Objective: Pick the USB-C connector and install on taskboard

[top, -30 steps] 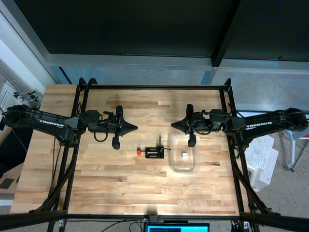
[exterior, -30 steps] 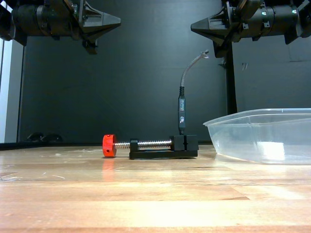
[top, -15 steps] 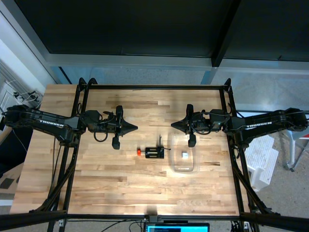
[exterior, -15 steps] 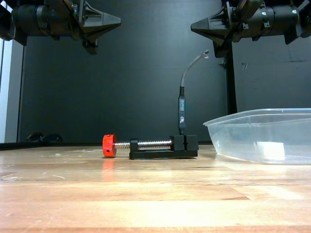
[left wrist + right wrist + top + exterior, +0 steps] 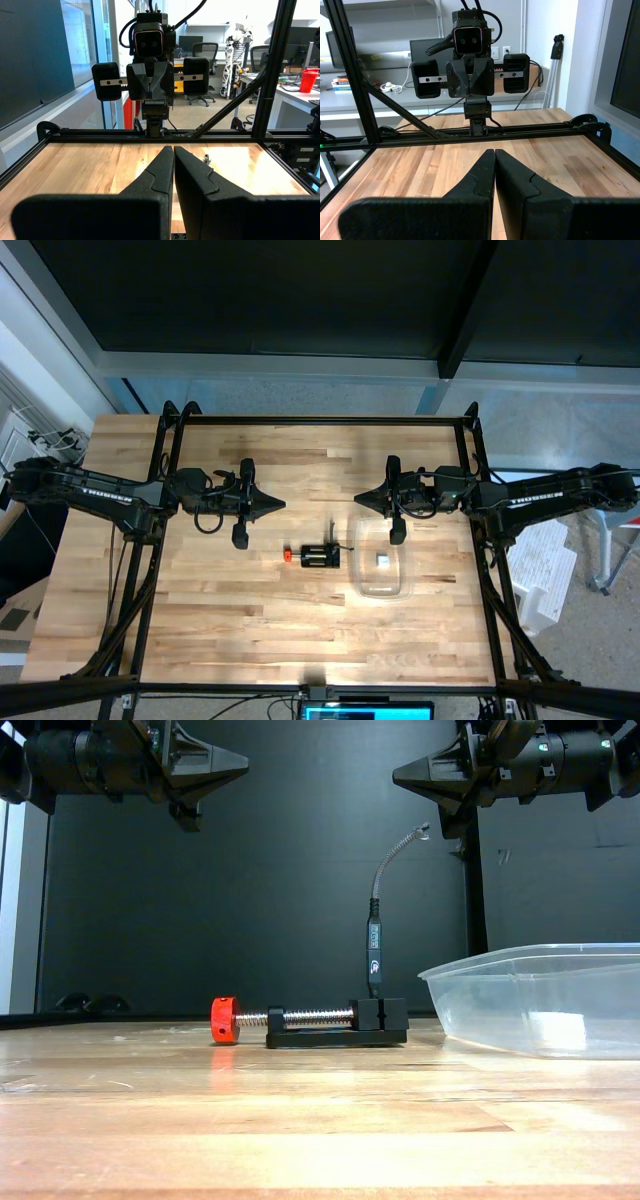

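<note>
Taskboard (image 5: pixel 320 557) sits on the table (image 5: pixel 250 620), connector (image 5: pixel 373 952) upright on its right end; left gripper (image 5: pixel 281 505) and right gripper (image 5: pixel 358 499) hang above, far-left and far-right, both closed, empty.

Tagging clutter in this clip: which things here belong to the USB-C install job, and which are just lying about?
Job: USB-C connector, upright in the taskboard; left gripper and right gripper, both shut, raised high above the table.
Lying about: clear tray, holding a small whitish square piece.
</note>
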